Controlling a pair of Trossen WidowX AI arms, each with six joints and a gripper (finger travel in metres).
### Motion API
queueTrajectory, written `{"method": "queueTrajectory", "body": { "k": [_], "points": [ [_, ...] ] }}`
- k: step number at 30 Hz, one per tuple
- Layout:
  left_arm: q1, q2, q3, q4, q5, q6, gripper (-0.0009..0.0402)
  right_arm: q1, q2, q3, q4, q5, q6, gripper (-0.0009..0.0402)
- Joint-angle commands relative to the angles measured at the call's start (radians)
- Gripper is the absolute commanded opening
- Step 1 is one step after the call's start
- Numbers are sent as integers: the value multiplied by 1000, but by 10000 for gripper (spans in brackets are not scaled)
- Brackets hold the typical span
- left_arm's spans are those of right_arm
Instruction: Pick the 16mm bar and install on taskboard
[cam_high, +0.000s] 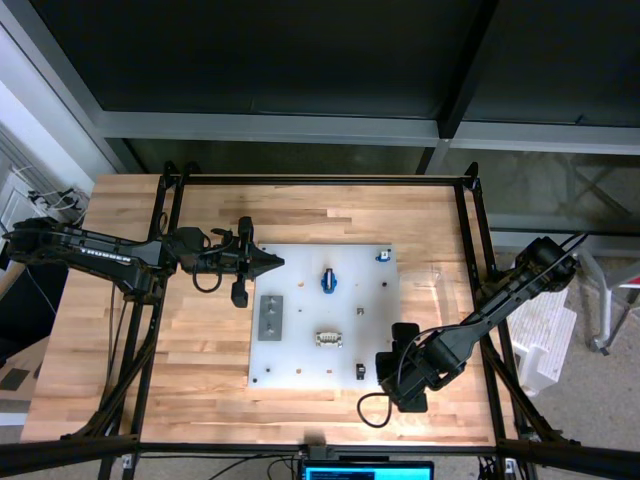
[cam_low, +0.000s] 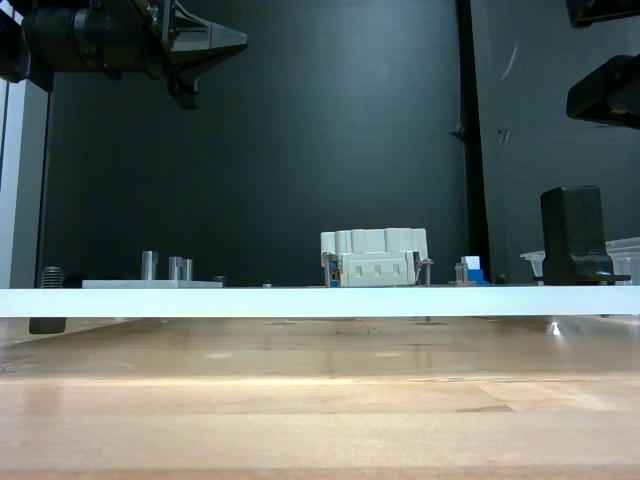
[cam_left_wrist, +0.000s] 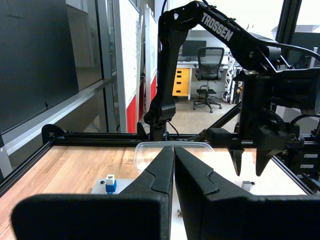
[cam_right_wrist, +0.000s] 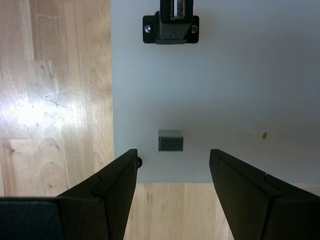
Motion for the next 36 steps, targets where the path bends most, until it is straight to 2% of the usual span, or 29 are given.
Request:
{"method": "queueTrajectory", "body": {
  "k": [1, 8, 13, 15, 18, 24, 31, 36],
  "points": [
    [0, 0, 0, 0, 0, 0, 0, 0, -1, 1, 1, -1, 1, 200],
    [0, 0, 0, 0, 0, 0, 0, -2, -45, 1, 2, -7, -9, 194],
    [0, 0, 0, 0, 0, 0, 0, -37, -128, 0, -6, 2, -51, 174],
    [0, 0, 0, 0, 0, 0, 0, -60, -166, -5, -5, 11, -65, 163],
    [0, 0, 0, 0, 0, 0, 0, -98, -220, -10, -4, 50, -100, 143],
    [0, 0, 0, 0, 0, 0, 0, -184, -321, -16, 6, 89, -207, 84],
    [0, 0, 0, 0, 0, 0, 0, -310, -430, -22, 51, 99, -338, 3],
    [0, 0, 0, 0, 0, 0, 0, -366, -471, -22, 106, 98, -442, 3]
  ]
}}
